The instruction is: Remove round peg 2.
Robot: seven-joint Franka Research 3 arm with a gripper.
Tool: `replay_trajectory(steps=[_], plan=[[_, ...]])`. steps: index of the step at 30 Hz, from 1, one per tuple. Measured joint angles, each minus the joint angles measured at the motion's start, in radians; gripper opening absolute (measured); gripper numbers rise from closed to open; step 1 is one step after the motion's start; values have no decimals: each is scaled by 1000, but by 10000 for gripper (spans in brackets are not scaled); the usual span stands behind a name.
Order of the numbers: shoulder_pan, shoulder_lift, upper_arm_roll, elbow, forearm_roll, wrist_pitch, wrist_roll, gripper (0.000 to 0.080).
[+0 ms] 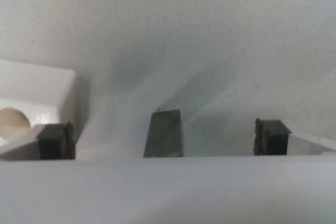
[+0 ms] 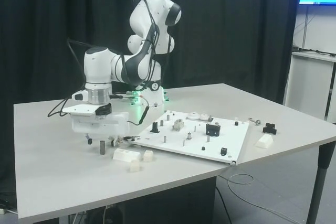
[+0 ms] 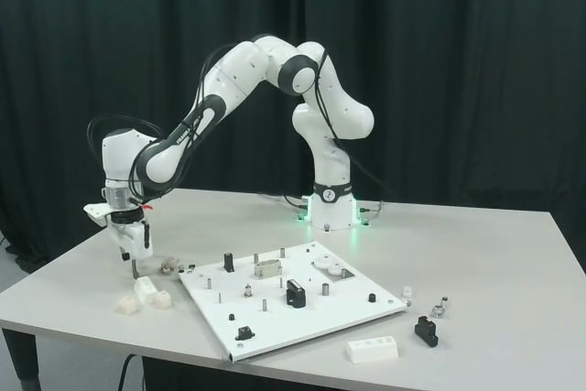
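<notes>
The grey table (image 2: 47, 182) carries the white arm (image 3: 229, 89), which reaches out and down to a spot off the edge of the flat white board (image 2: 231, 140). The board is a square plate studded with small black and grey fittings.

The pincer (image 2: 101, 141) hangs low over bare table beside that board, spread wide and gripping nothing. Round peg 2 (image 2: 101, 148) stands upright on the table directly under it, in the gap between the two fingers and touching neither. Three small white blocks (image 2: 127, 156) sit just beside it, toward the table's front edge.

The second room view shows the peg (image 3: 135, 271) as a short dark stub beneath the pincer (image 3: 131, 258), with the blocks (image 3: 146, 290) near.

Only the wrist view shows the clearance on each side: black, square-ended fingertips (image 1: 55, 140) far apart, the dull grey peg (image 1: 164, 133) midway between them, and a glossy white block (image 1: 31, 93) with a round recess to one side. The table surface looks matt and finely speckled there.
</notes>
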Motion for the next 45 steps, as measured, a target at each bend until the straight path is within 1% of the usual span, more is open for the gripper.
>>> replay_trajectory(steps=[2, 3, 4, 9, 16, 23, 32, 45], plan=[[0, -5, -5, 5, -1, -14, 0, 504], [0, -7, -7, 8, -2, -20, 0, 752], [0, -9, -10, 10, -3, -27, 0, 786], [1, -22, -23, 21, -13, -61, -1, 786], [1, -41, -31, 24, -17, -86, -1, 797], [1, -56, -32, 24, -17, -92, -1, 800], [1, -64, -33, 24, -17, -93, -17, 800], [1, -79, -44, 22, -17, -93, -49, 800]])
